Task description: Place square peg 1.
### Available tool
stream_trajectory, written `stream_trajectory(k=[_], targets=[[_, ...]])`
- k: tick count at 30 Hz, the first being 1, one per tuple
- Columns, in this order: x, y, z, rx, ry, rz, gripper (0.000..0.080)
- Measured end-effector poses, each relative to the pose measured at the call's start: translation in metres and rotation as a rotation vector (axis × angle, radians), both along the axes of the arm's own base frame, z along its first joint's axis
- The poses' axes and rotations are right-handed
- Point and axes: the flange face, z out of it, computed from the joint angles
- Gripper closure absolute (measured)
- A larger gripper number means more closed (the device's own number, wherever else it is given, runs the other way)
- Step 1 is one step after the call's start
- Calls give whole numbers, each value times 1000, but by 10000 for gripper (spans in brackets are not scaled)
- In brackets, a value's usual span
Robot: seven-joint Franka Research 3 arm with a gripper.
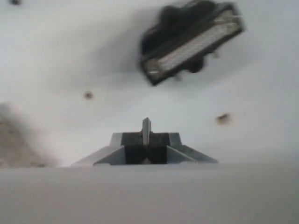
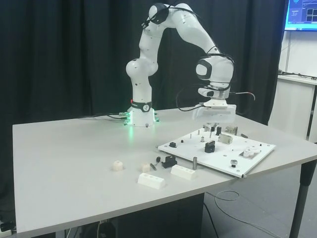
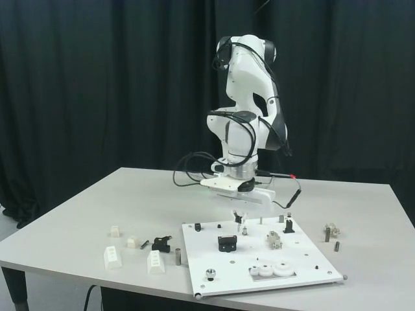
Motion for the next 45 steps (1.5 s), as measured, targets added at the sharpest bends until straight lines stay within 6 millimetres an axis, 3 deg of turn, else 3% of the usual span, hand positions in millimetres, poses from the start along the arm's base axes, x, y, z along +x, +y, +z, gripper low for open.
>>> stream_trajectory(k=[12,34,45], targets=[[1,-63,11,-73,29,29,780],[-20,-241,13,-78,14,144,780],[-32,-309,1,-107,-67,210,780]])
